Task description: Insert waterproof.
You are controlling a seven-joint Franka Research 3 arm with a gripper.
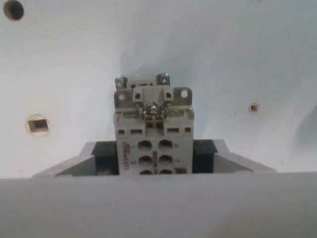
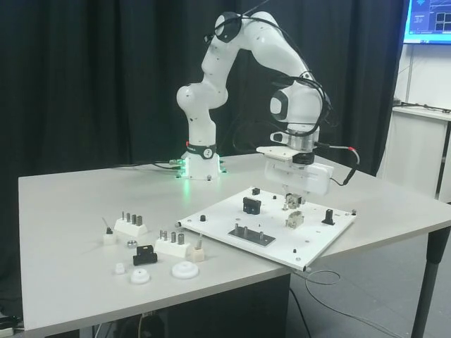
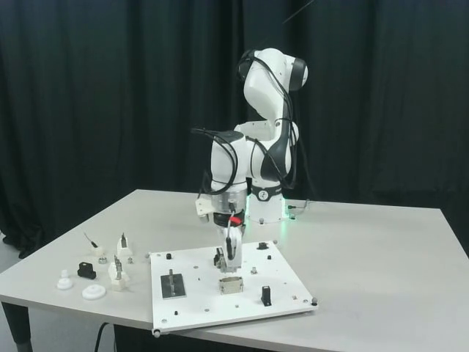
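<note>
Gripper [image 1: 154,163]: black fingers [image 1: 105,157] closed on the sides of a white block connector with round sockets and a metal clamp top [image 1: 153,134]; its lower rows cut off by the grey gripper body.
Connector location: held just above the white square board [image 2: 271,232], with the grey metal receptacle [image 3: 230,285] at 6 o'clock from it in the second room view.
Hidden: contact with board cannot be told.
Loose parts: small white and black pieces [image 2: 151,246] well apart, at 9 o'clock of the board on the grey table [image 2: 63,211].

Open room above the white board [image 2: 310,243] w/ bare patches btwn parts. In the way: socket [image 3: 231,284] just below the gripper [image 3: 229,258], black clip [image 2: 251,205], black peg [image 2: 329,216], grey plate w/ pins [image 3: 171,286].
</note>
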